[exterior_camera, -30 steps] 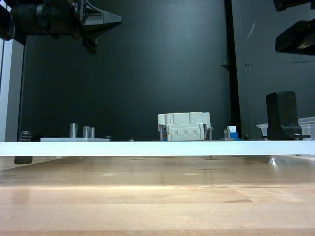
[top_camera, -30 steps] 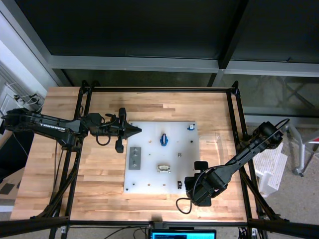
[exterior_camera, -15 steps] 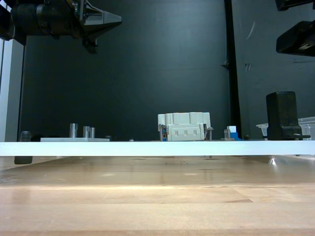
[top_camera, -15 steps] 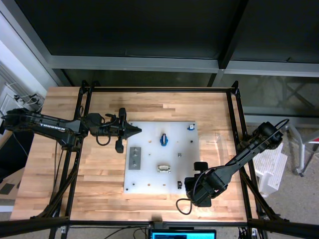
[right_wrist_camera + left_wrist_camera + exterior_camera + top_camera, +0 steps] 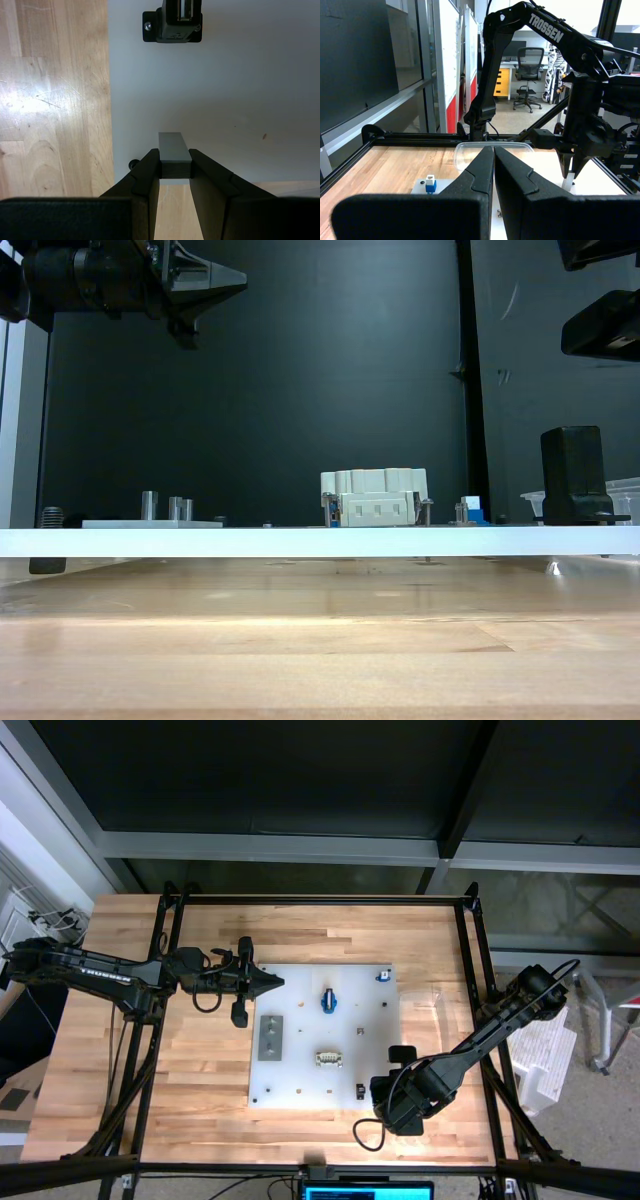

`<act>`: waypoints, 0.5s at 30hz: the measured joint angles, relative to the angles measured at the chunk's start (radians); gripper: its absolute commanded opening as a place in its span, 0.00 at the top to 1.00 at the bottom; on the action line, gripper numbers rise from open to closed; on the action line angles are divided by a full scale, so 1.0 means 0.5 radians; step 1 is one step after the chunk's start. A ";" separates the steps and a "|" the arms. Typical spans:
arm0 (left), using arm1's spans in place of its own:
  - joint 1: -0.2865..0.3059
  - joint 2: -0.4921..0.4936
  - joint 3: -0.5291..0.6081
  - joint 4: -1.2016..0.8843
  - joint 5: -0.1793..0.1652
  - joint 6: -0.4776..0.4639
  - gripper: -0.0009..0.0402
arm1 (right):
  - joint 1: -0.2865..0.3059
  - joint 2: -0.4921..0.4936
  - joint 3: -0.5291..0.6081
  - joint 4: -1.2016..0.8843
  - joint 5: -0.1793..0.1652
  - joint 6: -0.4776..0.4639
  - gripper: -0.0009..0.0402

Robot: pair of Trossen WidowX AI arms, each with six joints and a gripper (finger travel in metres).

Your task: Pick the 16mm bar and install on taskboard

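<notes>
Right wrist view: right gripper point(image 5: 175, 161) clenched on 16mm bar point(image 5: 175, 145), a smooth grey metal piece with flat squared end, pinched between matte black fingers point(image 5: 148, 172). Bar hangs above near edge of taskboard point(image 5: 225, 90), a flat white plastic sheet. Black boxy connector point(image 5: 172, 22) sits further along board. Grained wooden table point(image 5: 50, 100) beside it. High view: left gripper point(image 5: 268, 982) pointed, fingers pressed together on nothing, over board's far-left edge. Grey drilled block point(image 5: 271, 1036), blue part point(image 5: 329, 1001) on board.
</notes>
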 measured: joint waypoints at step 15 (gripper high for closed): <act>0.000 0.000 -0.001 0.000 0.000 0.000 0.98 | 0.000 0.000 -0.079 0.101 0.001 0.000 0.97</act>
